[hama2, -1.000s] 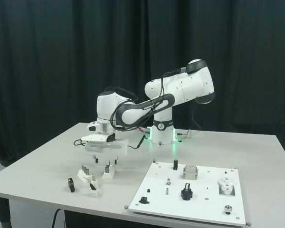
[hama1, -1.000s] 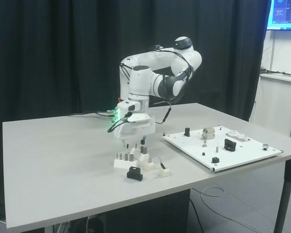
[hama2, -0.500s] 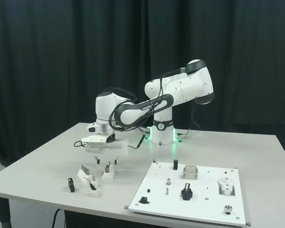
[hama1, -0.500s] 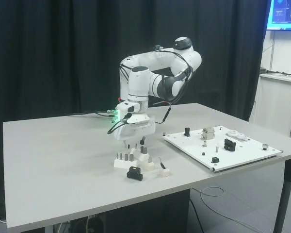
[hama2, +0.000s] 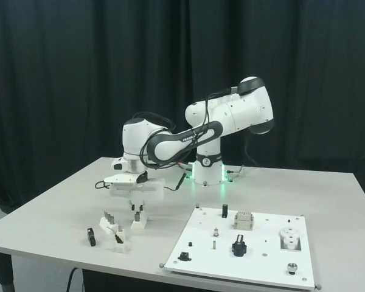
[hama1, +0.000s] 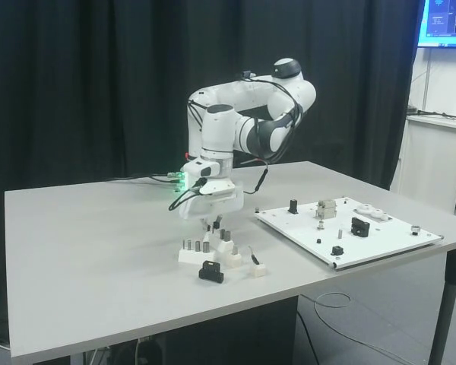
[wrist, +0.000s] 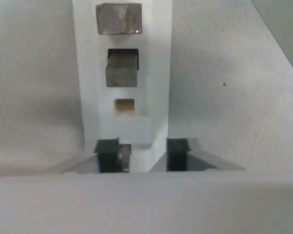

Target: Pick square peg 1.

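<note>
My gripper (wrist: pixel 142 155) hangs just above a narrow white peg holder (wrist: pixel 158 73). Its black fingertips (wrist: pixel 107 152) stand close together, and a small square peg (wrist: pixel 125 150) shows against the inner side of one. Two grey square pegs (wrist: pixel 118 18) stand in the holder, and the square slot (wrist: pixel 124 107) nearest the fingers is empty. In the room views the gripper (hama1: pixel 213 224) (hama2: pixel 137 208) sits a little above the holder (hama1: pixel 229 249) (hama2: pixel 138 222), fingers drawn in.
A second white block with several upright pegs (hama1: pixel 191 252) (hama2: pixel 108 221) stands beside the holder. A black part (hama1: pixel 210 271) (hama2: pixel 91 236) and a small white block (hama1: pixel 257 267) (hama2: pixel 120 244) lie near the table's front edge. A white assembly board (hama1: pixel 380 237) (hama2: pixel 261 258) carries several parts.
The fingers, spread apart a second ago, have drawn together over the holder. The hand has risen slightly.
</note>
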